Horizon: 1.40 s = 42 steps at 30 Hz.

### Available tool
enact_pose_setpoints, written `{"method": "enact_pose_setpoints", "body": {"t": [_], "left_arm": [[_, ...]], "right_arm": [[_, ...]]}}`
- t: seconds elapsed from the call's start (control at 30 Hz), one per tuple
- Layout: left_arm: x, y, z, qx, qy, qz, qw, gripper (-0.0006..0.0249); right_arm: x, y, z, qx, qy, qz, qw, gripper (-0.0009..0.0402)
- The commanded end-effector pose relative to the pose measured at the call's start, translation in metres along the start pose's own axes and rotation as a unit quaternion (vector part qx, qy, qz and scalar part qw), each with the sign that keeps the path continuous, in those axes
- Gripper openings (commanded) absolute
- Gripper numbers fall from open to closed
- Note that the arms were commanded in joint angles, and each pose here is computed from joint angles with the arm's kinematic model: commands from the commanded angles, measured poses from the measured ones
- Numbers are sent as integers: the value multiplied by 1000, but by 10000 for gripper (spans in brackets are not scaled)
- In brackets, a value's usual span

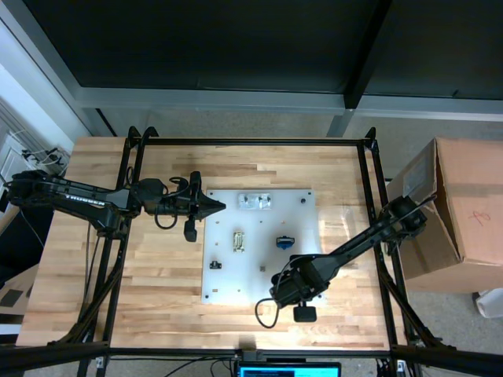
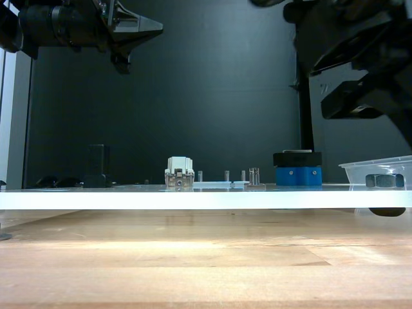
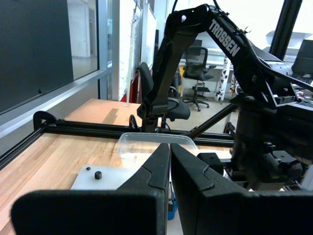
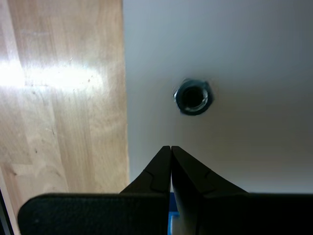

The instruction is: Pick the M12 nut and place it on its threads and fasten

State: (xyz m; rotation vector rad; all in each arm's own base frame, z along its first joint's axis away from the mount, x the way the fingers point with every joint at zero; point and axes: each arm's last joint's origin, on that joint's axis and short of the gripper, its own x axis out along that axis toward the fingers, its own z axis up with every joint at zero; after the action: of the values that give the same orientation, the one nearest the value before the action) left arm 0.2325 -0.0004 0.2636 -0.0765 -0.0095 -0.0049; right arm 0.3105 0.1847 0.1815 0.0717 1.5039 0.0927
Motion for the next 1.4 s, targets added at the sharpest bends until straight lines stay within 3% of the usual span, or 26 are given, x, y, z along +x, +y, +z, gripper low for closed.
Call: {"method": "enact_pose_setpoints", "body": {"t": [0.03,0.13,0.27,0.4,0.67,1.03,1.1,1.2,1.4], "left_arm": [[0,0,0,0,0,0,1000,0],[0,0,0,0,0,0,1000,0],[0,0,0,0,0,0,1000,0],[0,0,0,0,0,0,1000,0],[0,0,0,0,0,0,1000,0],[0,0,0,0,0,0,1000,0],[0,0,0,0,0,0,1000,0],[0,0,0,0,0,0,1000,0],[0,0,0,0,0,0,1000,0]], "right_arm": [[-7,-1,0,1,-20,-11,1000,0],[-17,-3,1,-7,-45,-5,999,0],[-32,-8,1,-26,-88,-28,995,0],[-50,-18,-1,-38,-133,-15,990,0],[-96,-63,-7,-46,-257,3,965,0],[-141,-133,-34,-41,-444,-34,895,0],[-147,-142,-40,-44,-473,-28,879,0],[-152,-156,-48,-43,-518,-8,854,0],[-147,-173,-61,-39,-592,-17,805,0]]}}
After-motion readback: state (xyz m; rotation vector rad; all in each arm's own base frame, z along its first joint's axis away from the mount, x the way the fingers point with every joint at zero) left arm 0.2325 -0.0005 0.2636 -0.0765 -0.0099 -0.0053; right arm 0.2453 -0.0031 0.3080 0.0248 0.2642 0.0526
